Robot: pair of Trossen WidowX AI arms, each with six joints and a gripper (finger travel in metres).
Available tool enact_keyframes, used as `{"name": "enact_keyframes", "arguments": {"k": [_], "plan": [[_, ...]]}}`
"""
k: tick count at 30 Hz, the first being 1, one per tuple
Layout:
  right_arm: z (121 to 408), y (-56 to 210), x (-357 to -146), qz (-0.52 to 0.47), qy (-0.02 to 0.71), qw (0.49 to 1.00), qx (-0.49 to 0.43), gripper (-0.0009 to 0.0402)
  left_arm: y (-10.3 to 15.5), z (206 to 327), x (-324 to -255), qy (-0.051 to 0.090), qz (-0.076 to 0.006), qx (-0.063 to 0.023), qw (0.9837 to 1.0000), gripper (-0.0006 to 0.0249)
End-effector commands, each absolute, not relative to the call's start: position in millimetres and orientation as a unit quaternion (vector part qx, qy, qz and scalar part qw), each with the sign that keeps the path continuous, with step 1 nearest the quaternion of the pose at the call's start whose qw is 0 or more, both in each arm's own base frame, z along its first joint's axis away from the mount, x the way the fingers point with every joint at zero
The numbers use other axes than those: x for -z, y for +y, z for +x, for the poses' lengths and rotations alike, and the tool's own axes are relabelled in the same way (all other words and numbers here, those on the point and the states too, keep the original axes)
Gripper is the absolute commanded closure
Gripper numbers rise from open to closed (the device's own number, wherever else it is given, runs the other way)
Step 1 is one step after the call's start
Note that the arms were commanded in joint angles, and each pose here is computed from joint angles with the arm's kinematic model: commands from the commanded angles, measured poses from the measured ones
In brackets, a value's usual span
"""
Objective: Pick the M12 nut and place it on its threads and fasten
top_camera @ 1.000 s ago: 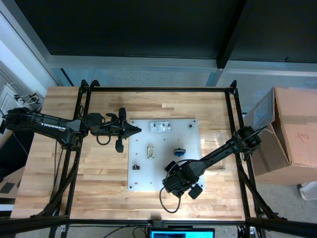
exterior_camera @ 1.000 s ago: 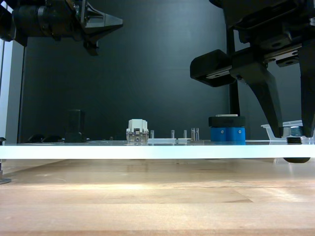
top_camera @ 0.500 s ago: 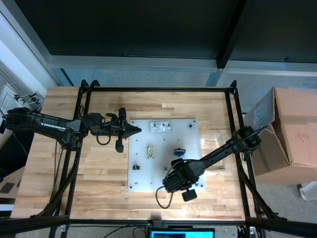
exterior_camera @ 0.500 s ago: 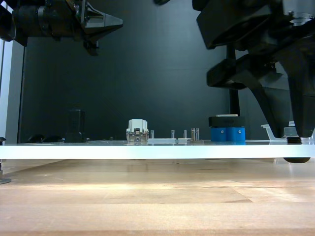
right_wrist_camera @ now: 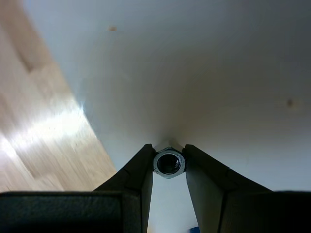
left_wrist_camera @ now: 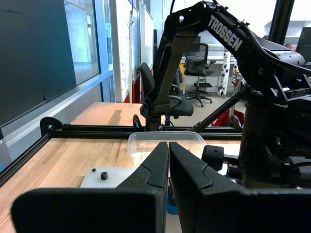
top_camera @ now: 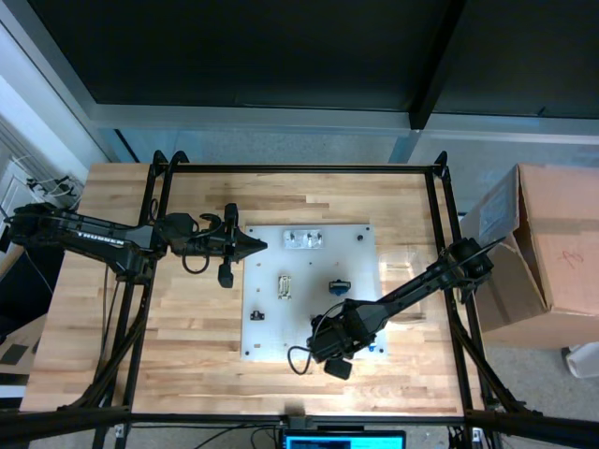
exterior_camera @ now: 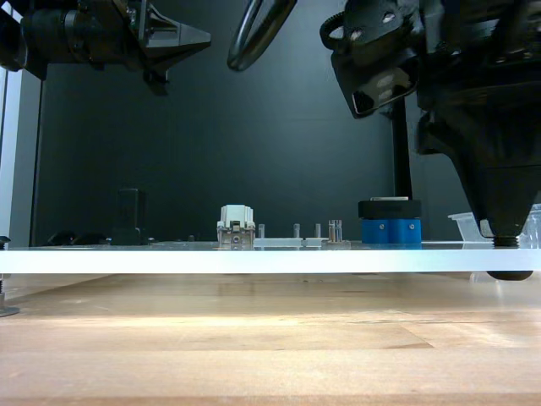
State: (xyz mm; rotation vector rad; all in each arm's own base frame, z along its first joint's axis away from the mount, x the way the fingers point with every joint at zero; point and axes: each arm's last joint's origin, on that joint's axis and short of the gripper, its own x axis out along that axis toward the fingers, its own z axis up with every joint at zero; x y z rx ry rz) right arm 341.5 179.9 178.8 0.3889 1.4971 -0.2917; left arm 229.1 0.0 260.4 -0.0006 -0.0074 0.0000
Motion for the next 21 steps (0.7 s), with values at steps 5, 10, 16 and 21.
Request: {"name": "enact_keyframes", "arguments": {"k": [5, 10, 16, 21], "plan": [[341.9, 180.5, -179.1, 0.247, 0.656, 0.686, 0.196, 0.0368, 0.0, 229.2, -260.5, -0.004, -0.0003, 0.0, 1.0, 0.0243], [342.3, 180.5, -179.2, 0.274, 0.646, 0.677, 0.221, 0.0368, 0.0, 229.2, -260.5, -0.004, -0.0003, 0.0, 1.0, 0.0243], [342.3, 180.5, -179.2, 0.387, 0.599, 0.62, 0.329, 0.0368, 0.0, 229.2, -260.5, -0.004, -0.0003, 0.0, 1.0, 0.0243], [342.3, 180.7, -179.2, 0.455, 0.557, 0.572, 0.394, 0.0368, 0.0, 229.2, -260.5, -0.004, -0.0003, 0.0, 1.0, 0.0243]]}}
